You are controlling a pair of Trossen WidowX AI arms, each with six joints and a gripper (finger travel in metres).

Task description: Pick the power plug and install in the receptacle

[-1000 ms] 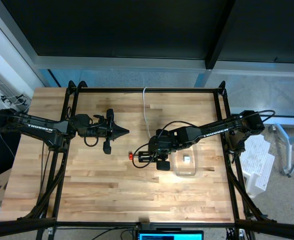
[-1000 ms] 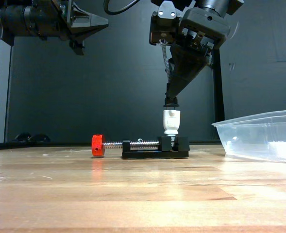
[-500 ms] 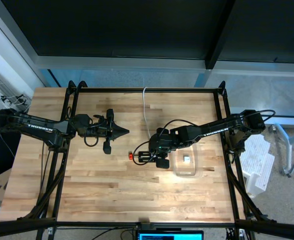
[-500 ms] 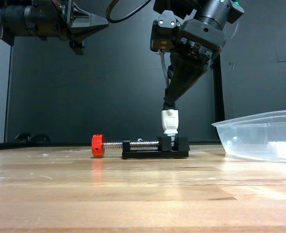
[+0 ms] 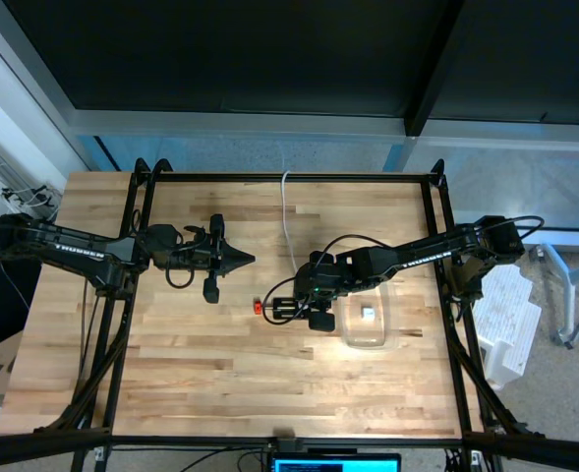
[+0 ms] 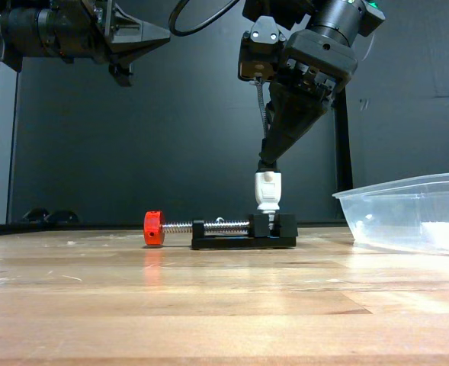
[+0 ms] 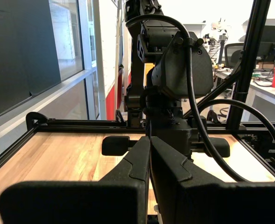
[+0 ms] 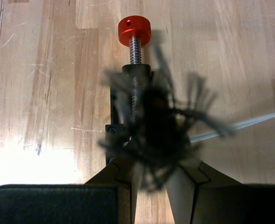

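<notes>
Right on top of the one receptacle (image 6: 267, 191) is where the single power plug (image 6: 267, 166) sits: a tiny black nub, its bottom end touching the white block's top. I can't tell how deep it's gone in, and my right wrist camera only gives me a dark smear there. My right gripper (image 6: 267, 162) comes down from above at a bit of a tilt, fingers pinched together on the plug.

The receptacle stands upright in the one small black clamp (image 6: 244, 232), which lies flat on the wooden table (image 5: 220, 374) near the middle. The clamp's threaded screw sticks out toward my left side and ends in one red knob (image 6: 153, 228). One white cable (image 5: 287, 221) runs from the receptacle away to the table's far edge.

Just beside the clamp, on my right side, there's one clear plastic tray (image 6: 407, 200) with one white cube (image 5: 367, 313) lying in it. Tray and clamp are near each other but not touching.

My left gripper (image 5: 247, 260) hangs in the air well apart from all that, over the left half of the table, pointing inward toward the middle. Its two fingers are pressed together with nothing between them
</notes>
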